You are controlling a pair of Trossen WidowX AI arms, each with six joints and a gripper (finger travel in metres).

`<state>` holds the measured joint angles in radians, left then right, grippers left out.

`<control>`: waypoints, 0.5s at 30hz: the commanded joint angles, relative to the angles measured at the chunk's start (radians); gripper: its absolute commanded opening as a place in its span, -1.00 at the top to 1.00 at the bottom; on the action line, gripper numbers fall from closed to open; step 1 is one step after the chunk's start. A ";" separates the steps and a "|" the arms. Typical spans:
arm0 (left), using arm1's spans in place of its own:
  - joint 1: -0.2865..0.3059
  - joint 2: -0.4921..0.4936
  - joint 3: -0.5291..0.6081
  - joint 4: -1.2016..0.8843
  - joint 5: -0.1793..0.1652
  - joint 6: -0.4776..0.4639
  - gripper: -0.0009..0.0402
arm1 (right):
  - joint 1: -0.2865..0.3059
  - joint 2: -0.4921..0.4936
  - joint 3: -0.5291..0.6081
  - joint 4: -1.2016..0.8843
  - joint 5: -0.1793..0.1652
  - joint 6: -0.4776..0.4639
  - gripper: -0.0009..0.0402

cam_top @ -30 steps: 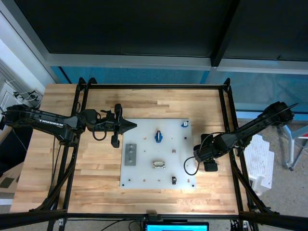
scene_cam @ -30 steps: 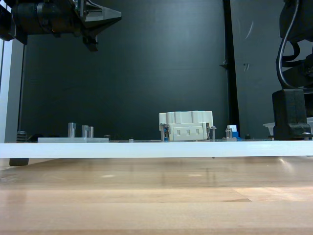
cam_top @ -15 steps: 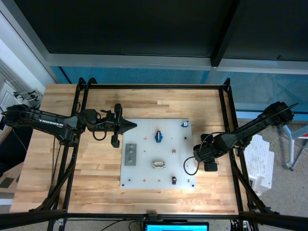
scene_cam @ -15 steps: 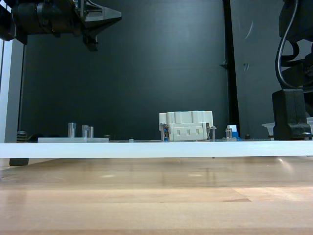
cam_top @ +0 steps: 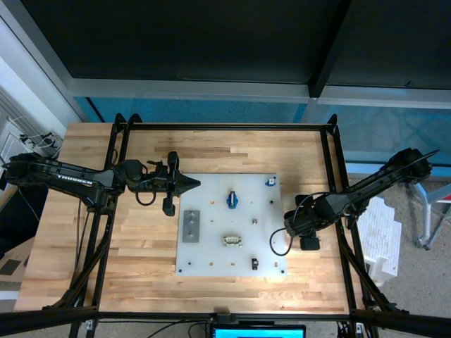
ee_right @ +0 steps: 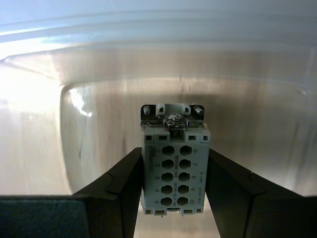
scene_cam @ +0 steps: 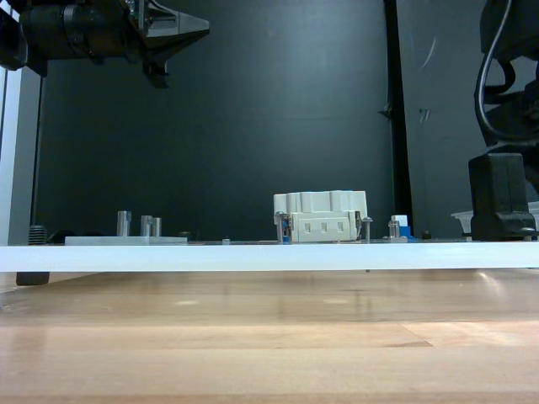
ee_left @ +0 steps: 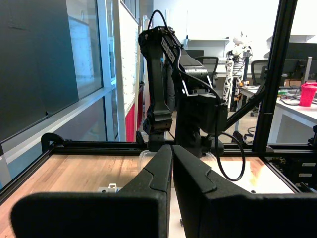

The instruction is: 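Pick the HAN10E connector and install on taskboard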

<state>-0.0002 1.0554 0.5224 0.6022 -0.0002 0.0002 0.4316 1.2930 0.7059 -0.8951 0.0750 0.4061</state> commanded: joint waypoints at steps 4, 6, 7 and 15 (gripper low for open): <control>0.000 0.000 0.000 0.000 0.000 0.000 0.95 | 0.000 -0.043 0.081 -0.113 0.000 0.002 0.86; 0.000 0.000 0.000 0.000 0.000 0.000 0.95 | 0.000 -0.055 0.115 -0.149 0.000 0.005 0.86; 0.000 0.000 0.000 0.000 0.000 0.000 0.95 | 0.000 -0.059 0.132 -0.164 0.000 0.005 0.86; 0.000 0.000 0.000 0.000 0.000 0.000 0.95 | 0.000 -0.069 0.235 -0.284 0.000 0.005 0.86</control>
